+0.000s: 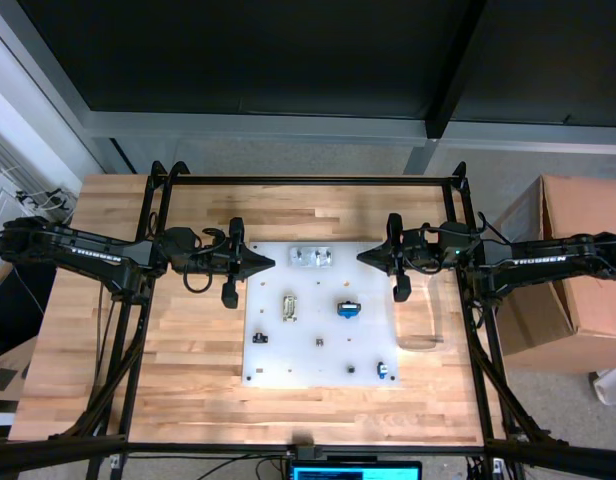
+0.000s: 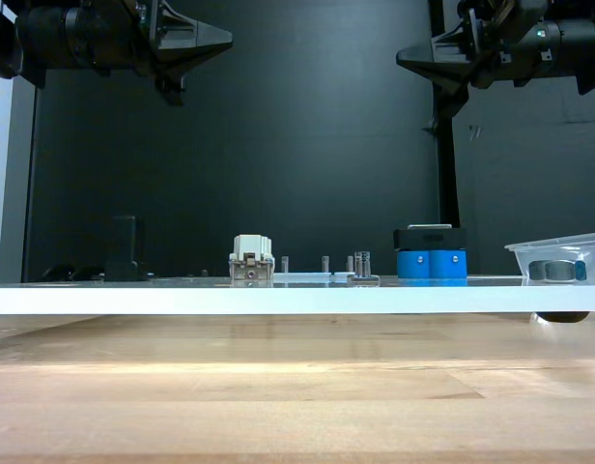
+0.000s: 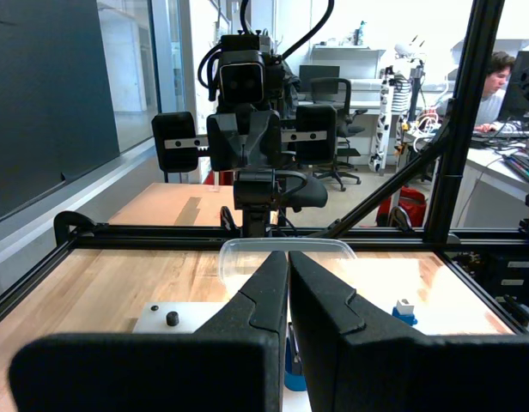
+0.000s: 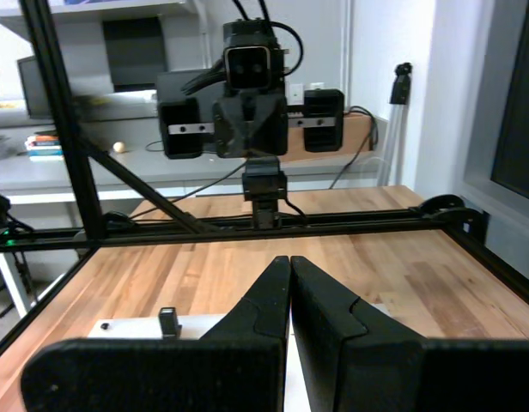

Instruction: Pick the M12 nut and place it on its threads and fasten

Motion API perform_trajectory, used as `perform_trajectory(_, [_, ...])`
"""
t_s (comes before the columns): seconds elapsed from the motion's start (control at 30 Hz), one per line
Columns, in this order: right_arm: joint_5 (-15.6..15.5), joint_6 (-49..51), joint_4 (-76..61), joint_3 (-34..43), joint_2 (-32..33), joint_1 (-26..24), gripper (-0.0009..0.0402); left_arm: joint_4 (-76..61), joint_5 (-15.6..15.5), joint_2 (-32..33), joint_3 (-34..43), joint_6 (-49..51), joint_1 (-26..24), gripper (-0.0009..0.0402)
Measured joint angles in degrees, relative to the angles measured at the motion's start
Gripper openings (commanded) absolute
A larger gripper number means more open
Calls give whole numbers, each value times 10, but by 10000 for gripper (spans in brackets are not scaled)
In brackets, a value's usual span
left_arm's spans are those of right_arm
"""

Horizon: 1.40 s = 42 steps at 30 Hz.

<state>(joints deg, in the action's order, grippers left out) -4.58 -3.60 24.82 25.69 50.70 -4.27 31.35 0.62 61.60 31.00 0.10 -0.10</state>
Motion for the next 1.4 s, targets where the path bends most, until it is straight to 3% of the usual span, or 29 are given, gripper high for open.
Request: perform_trajectory(1.4, [5, -2, -18, 0, 0, 2, 0, 0, 0, 0, 0, 0, 0, 0])
